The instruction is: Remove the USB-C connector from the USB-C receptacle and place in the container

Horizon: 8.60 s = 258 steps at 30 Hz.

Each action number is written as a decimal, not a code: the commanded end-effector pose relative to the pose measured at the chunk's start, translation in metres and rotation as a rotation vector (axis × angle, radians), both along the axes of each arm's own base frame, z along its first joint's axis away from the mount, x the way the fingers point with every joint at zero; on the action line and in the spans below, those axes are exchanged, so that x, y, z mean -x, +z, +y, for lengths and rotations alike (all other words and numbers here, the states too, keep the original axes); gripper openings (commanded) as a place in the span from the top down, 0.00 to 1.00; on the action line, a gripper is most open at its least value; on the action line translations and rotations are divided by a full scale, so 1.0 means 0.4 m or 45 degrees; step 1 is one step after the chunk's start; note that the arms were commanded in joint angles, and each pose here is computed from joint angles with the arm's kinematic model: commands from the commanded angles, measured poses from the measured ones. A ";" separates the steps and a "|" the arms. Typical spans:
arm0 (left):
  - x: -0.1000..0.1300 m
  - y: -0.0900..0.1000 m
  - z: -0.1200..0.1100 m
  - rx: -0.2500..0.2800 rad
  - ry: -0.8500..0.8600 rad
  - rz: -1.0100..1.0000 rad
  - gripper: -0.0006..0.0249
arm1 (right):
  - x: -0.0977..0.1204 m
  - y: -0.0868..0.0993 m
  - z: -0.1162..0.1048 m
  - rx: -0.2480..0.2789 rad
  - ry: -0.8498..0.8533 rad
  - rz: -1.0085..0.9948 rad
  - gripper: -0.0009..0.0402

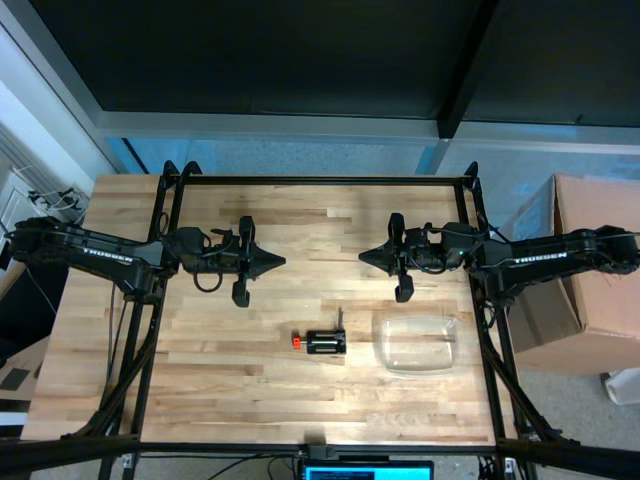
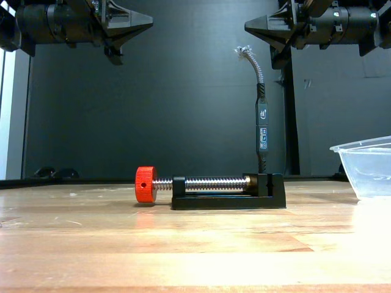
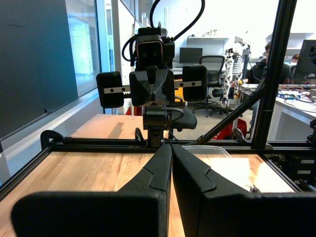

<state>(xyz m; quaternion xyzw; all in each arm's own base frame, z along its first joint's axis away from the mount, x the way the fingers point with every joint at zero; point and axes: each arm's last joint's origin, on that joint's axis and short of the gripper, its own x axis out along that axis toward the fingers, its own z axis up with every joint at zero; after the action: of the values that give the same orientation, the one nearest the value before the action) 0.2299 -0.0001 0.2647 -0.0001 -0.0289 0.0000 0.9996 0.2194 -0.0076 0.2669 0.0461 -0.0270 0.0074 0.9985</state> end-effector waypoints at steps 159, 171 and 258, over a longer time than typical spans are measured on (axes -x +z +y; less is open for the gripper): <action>0.000 0.000 0.000 0.000 0.000 0.001 0.97 | -0.249 0.109 0.288 0.095 0.106 1.597 0.98; 0.000 0.000 0.000 0.000 0.000 0.001 0.98 | -0.249 0.107 0.291 0.055 0.069 1.596 0.77; 0.000 0.000 0.000 0.000 0.000 0.001 0.98 | -0.375 -0.020 0.362 0.225 0.106 1.718 0.98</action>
<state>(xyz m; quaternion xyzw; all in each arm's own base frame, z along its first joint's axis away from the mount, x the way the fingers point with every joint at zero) 0.2299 0.0000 0.2646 -0.0003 -0.0285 0.0000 0.9996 0.3703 0.1375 0.2578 -0.0399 0.6055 0.0179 0.7947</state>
